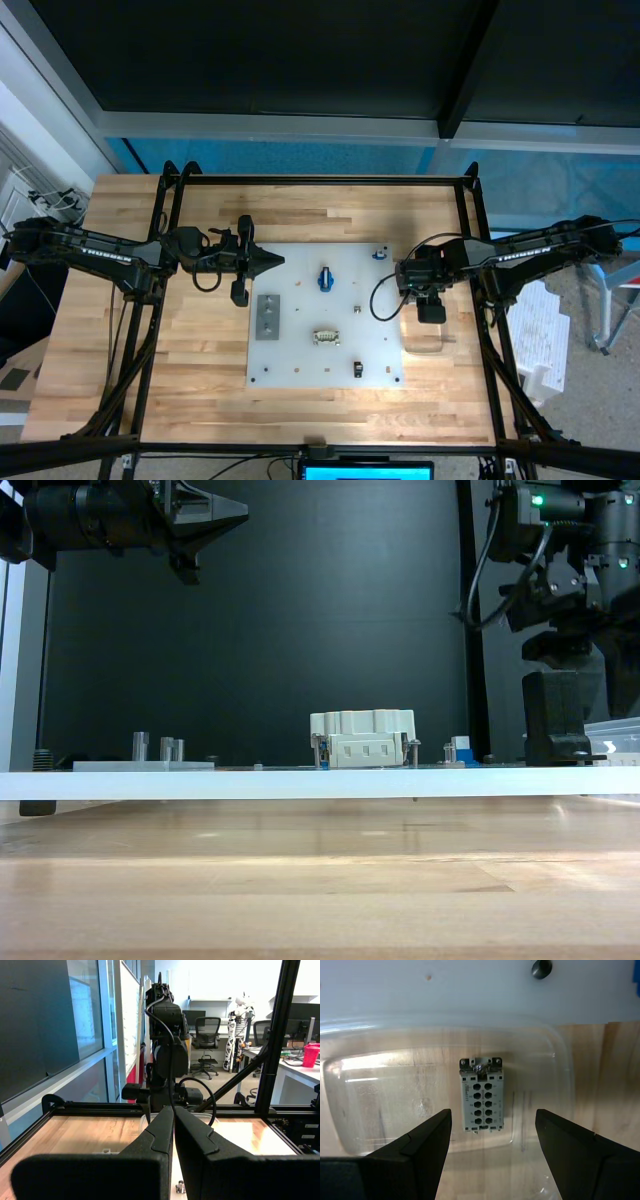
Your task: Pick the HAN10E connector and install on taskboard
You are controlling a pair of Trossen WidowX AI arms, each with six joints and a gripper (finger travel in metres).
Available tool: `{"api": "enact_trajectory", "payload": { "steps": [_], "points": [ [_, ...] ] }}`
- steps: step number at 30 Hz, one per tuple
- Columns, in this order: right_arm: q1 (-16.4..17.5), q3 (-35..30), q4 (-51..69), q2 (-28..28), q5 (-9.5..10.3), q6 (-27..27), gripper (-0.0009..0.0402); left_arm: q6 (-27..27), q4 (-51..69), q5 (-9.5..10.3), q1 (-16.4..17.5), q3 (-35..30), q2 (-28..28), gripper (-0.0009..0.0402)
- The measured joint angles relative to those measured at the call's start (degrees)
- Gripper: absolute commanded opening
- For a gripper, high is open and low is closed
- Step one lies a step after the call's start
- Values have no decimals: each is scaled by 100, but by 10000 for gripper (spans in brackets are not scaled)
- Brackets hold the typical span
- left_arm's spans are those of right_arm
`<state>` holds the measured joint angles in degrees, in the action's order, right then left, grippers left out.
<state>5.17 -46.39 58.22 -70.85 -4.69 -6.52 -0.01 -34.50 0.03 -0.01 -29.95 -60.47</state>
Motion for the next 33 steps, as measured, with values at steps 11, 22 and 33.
{"api": "enact_trajectory", "payload": {
  "steps": [11,22,33],
  "points": [
    [81,387,-415,-2,22,-52,233,2,0,0,0,2,0,1],
    [109,411,-573,-9,-52,-1099,233,0,-2,-2,0,0,0,1],
    [109,870,-1029,-17,-326,-1110,233,0,-2,-2,0,0,-2,1]
  ]
}}
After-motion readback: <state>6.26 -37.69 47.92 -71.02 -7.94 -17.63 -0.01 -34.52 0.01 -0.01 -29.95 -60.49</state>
